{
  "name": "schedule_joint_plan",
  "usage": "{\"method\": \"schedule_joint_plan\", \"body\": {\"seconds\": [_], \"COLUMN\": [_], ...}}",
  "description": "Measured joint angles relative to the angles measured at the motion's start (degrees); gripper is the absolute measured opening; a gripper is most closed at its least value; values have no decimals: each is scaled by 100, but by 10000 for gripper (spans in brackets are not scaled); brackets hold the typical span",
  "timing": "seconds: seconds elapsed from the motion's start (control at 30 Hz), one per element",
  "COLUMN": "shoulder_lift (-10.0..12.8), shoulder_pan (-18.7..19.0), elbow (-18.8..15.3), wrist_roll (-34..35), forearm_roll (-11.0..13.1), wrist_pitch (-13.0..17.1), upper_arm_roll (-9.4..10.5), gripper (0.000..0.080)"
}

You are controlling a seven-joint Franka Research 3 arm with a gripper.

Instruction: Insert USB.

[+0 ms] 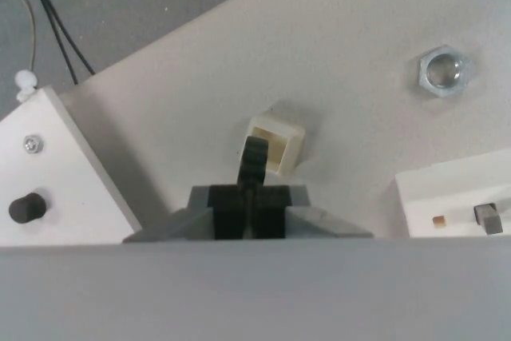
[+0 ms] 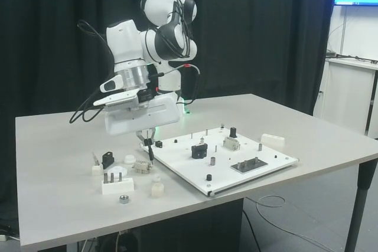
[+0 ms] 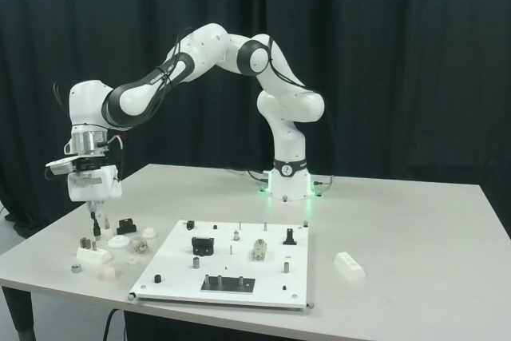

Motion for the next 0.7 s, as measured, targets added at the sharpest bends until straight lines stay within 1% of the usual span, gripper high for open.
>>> {"method": "schedule_joint_plan", "body": {"seconds": [0.37,0.5,0.7], "shoulder_lift": [-1,-11,-80], "shoulder_pan": [22,45,119], "elbow": [0,0,-15], "wrist_roll": [-81,-375,-1010], "forearm_roll": [-43,-46,-76], "wrist_pitch": [-32,-72,-189], "upper_arm_roll": [3,24,72], "gripper": [23,23,23]}}
